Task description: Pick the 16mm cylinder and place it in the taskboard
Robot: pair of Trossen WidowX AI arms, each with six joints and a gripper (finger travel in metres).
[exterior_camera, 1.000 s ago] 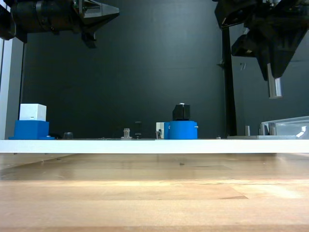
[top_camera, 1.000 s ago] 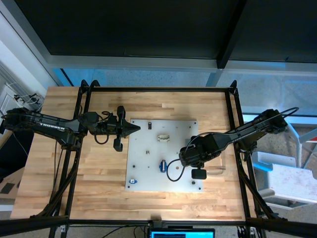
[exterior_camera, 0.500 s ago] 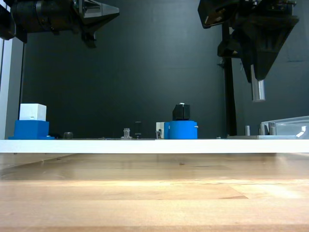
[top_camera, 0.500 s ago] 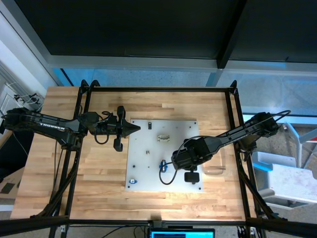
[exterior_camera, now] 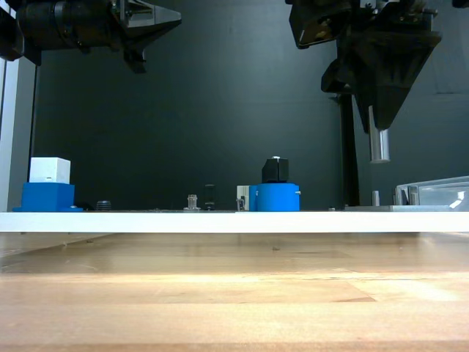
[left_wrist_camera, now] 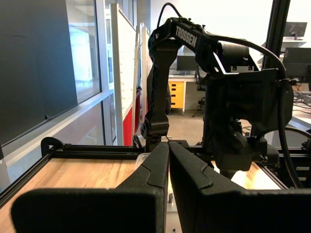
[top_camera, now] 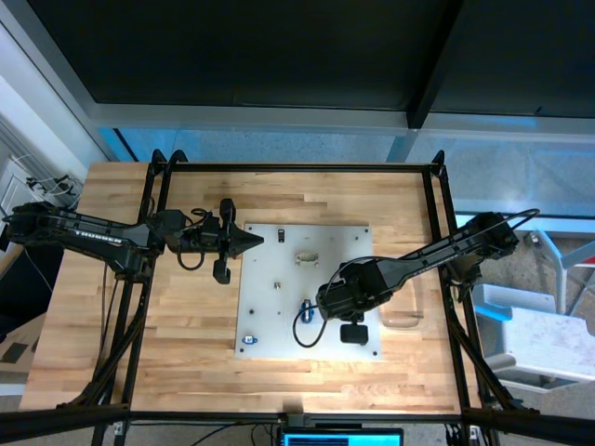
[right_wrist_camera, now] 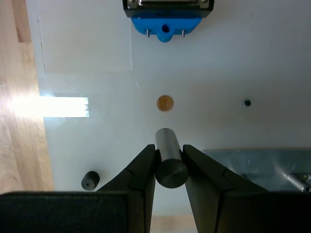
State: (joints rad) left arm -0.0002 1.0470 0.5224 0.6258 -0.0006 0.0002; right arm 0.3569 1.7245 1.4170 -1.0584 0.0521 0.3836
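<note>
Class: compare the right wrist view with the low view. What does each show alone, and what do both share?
Right wrist only: a round hole in the taskboard, beyond the cylinder. Low only: the cylinder hanging clear above the taskboard, and the left gripper parked high at left. Both: the right gripper clamping the cylinder over the taskboard.

High cam's looking down on the desk (top_camera: pixel 186 358), low one's skimming along it, both sharing the taskboard (top_camera: pixel 279 251). Left pincer (left_wrist_camera: pixel 168 143) cam's facing across, right pincer (right_wrist_camera: pixel 168 154) cam's staring down close.

Grey 16mm cylinder (exterior_camera: pixel 379 145) hangs upright above white taskboard (exterior_camera: pixel 220 221).
</note>
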